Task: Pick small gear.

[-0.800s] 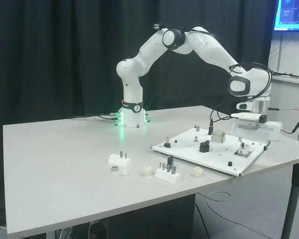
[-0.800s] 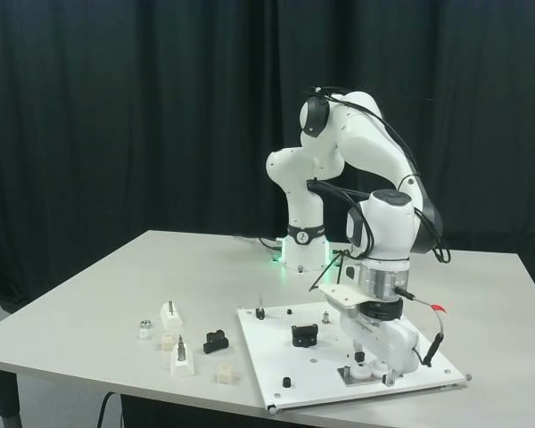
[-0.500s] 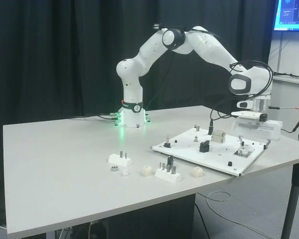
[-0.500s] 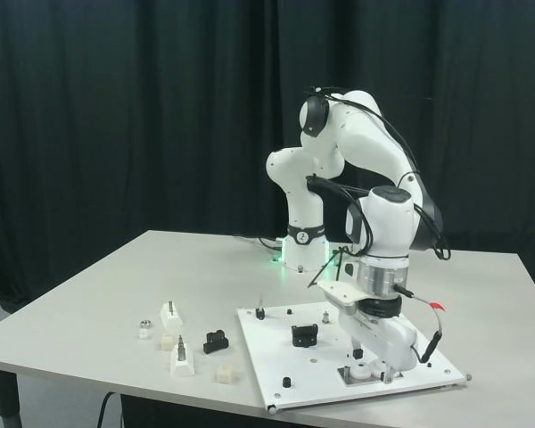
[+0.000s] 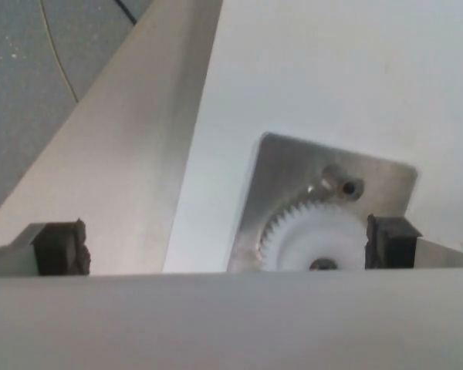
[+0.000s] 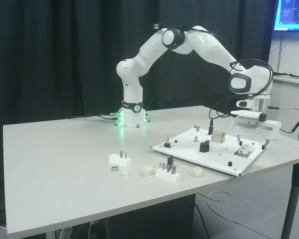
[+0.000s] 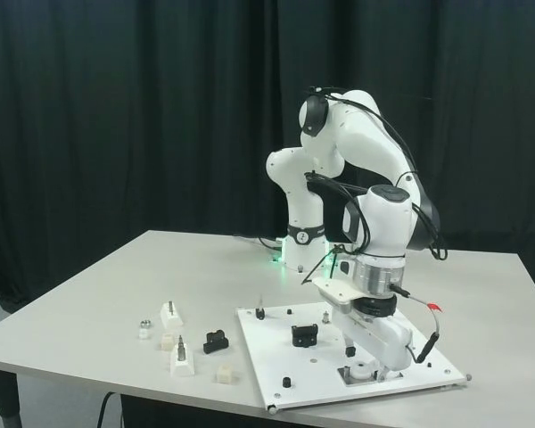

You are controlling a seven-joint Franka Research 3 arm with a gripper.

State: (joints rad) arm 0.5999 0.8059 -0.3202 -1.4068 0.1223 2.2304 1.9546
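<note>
**Gripper above the gear, holding nothing**

In the wrist view a wide grey band, part of the gripper's own body, covers the lower part of the picture, and it cuts off the near half of the small white toothed gear [image 5: 312, 245]. Only one arc of fine teeth and the dark hole in the centre are seen. From the two room views the teeth cannot be made out; there the gear is only a small white disc [image 7: 361, 370] [image 6: 246, 149].

The gear lies flat on a square grey metal plate [image 5: 293, 166], which is set into the white flat assembly board [image 7: 276, 343] at its corner farthest from the robot base. A small dark hole in the plate is just beside the gear's teeth.

The two-finger gripper [image 5: 224, 245] has its black pads wide apart. One pad [image 5: 391, 240] stands just beside the rim of the gear, and I cannot tell if it touches it; the other pad [image 5: 60, 248] is well away, over the grey table [image 6: 60, 164] beyond the board's edge. Nothing is between the fingers.

Compared with the earlier pictures, the white arm [image 7: 374, 223] has risen: the gripper was low over the plate and hid the gear in the second room view, and now it is higher [image 7: 374, 334] and the gear is seen below it, in the same place on the plate. The small white blocks [image 6: 119, 159] to the left of the board are where they were.
</note>
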